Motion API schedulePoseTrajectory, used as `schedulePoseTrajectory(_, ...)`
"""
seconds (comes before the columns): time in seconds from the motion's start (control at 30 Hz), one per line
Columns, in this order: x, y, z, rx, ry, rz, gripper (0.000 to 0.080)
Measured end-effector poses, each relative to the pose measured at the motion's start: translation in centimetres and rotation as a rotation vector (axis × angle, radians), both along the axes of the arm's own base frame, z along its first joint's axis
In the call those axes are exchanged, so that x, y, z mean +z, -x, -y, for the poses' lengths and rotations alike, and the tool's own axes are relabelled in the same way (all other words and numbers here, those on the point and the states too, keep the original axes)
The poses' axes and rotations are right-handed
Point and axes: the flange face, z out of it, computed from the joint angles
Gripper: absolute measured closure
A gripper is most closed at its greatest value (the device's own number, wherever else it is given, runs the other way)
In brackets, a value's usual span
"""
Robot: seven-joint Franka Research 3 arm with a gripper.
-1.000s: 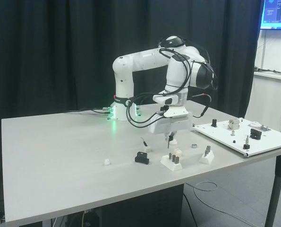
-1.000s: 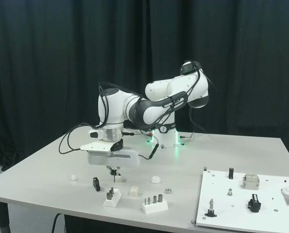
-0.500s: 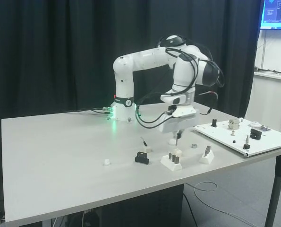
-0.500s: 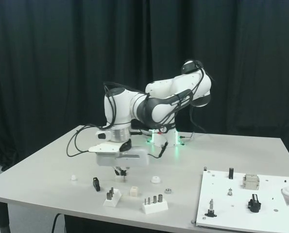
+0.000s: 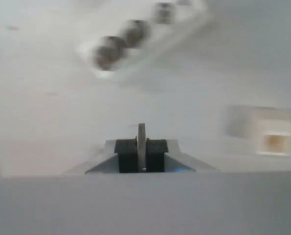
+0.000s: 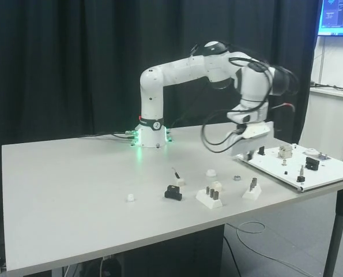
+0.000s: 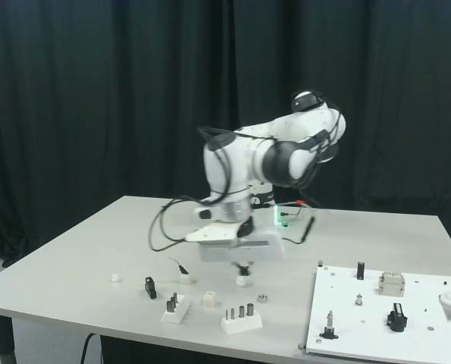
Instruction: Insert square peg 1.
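- Gripper (image 5: 141, 169) pinches a thin peg (image 5: 142, 142) upright between black pads, fingers nearly together (ready for a straight drop).
- Peg hangs above the counter (image 6: 73, 179), near the white board (image 6: 321, 173).

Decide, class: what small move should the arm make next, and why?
Probably carry on toward the white board. The gripper is shut on a thin peg and hangs over bare table above the three-peg holder, short of the board.
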Motion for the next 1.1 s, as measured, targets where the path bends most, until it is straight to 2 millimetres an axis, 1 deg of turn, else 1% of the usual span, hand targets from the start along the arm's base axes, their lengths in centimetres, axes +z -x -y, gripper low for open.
schedulePoseTrajectory(0.27,0.7,0.2,-8.3,-0.027,0.011,-0.019,0.0770)
schedulePoseTrajectory(0.47,1.4,1.1,-14.4,-0.046,0.021,-0.031,0.0771)
schedulePoseTrajectory(0.6,1.9,1.8,-18.0,-0.056,0.026,-0.032,0.0771)
schedulePoseTrajectory(0.87,2.4,3.5,-24.3,-0.043,0.039,-0.032,0.0771)
schedulePoseTrajectory(1.1,2.2,5.4,-29.0,-0.063,0.052,-0.040,0.0771)
